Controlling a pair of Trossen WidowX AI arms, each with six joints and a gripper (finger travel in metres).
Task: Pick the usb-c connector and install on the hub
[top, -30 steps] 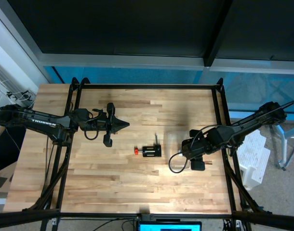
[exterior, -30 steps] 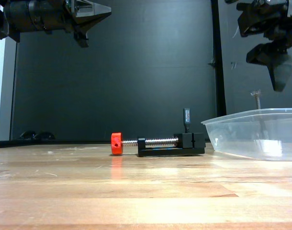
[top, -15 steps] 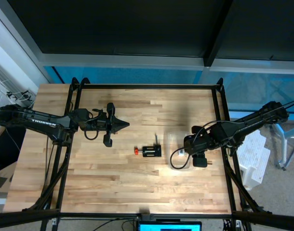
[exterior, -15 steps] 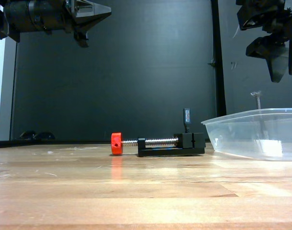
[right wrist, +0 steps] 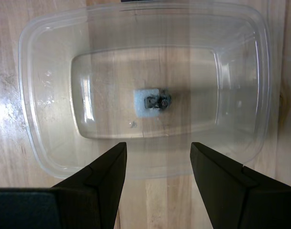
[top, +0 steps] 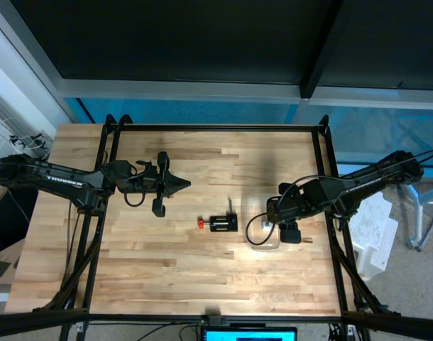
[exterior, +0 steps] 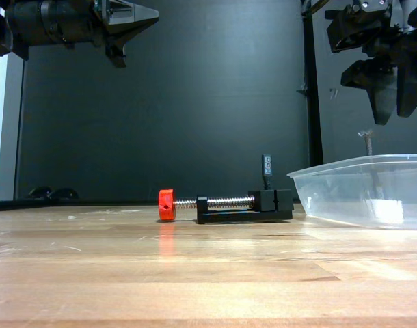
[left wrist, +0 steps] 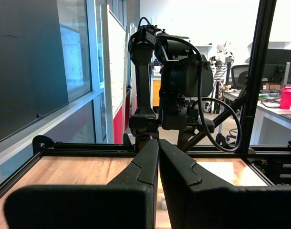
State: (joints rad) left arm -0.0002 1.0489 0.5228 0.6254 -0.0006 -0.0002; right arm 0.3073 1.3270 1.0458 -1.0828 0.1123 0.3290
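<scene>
**Right gripper open above the tray, connector lying inside**

The right gripper (right wrist: 158,149) hangs over the clear plastic tray (right wrist: 27,90), its fingers spread wide apart with nothing between them. The usb-c connector (right wrist: 158,101) lies in the middle of the tray's floor, touching a small white square piece (right wrist: 142,108). The hub (top: 222,223) sits on the wooden table (top: 167,270) just left of the tray, orange-red end pointing left and thin dark pin standing up. The left gripper (left wrist: 158,145) is held high over the table's left part, well apart from the hub, with its fingers pressed together.
</scene>
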